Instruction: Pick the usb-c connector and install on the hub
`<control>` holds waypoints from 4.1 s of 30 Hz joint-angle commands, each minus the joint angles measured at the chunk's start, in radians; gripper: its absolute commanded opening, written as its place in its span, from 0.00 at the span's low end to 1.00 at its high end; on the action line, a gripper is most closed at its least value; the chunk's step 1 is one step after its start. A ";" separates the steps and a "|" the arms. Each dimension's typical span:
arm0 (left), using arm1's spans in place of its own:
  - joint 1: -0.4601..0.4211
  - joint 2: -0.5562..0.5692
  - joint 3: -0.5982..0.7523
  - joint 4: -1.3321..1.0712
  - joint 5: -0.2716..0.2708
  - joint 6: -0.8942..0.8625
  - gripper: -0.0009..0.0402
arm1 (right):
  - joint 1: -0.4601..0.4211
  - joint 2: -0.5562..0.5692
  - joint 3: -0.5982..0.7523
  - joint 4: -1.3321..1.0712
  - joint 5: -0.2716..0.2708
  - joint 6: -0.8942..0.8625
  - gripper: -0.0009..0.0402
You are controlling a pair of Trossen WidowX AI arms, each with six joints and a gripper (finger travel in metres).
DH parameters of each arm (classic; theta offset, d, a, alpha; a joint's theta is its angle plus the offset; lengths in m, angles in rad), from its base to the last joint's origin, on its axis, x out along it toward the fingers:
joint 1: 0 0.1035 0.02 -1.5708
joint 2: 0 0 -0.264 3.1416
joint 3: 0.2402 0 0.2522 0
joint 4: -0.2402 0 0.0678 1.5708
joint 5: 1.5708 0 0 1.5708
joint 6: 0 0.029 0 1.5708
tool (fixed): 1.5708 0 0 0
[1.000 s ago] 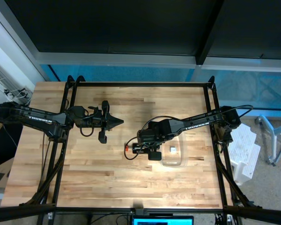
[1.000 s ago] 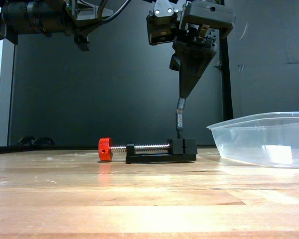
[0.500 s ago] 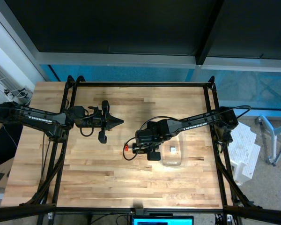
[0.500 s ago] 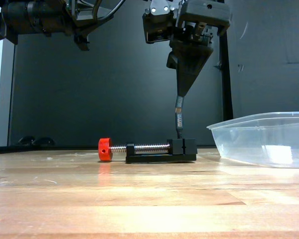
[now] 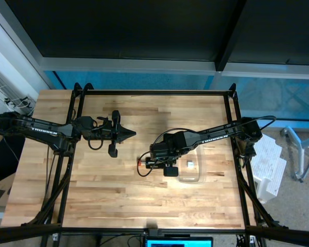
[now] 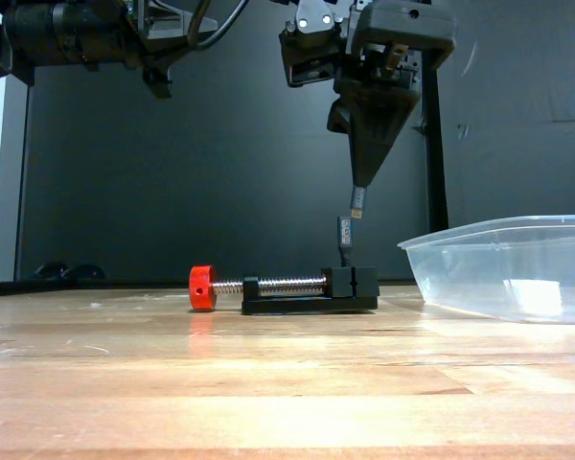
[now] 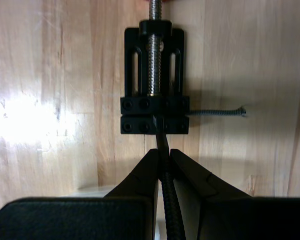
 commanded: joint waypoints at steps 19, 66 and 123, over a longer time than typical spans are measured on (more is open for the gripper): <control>0.000 0.000 0.000 0.000 0.000 0.000 0.02 | -0.004 0.079 0.120 -0.093 0.012 -0.025 0.02; 0.000 0.000 0.000 0.000 0.000 0.000 0.02 | -0.007 0.077 0.100 -0.076 0.001 -0.024 0.02; 0.000 0.000 0.000 0.000 0.000 0.000 0.02 | -0.075 -0.682 -0.605 0.684 0.003 -0.076 0.23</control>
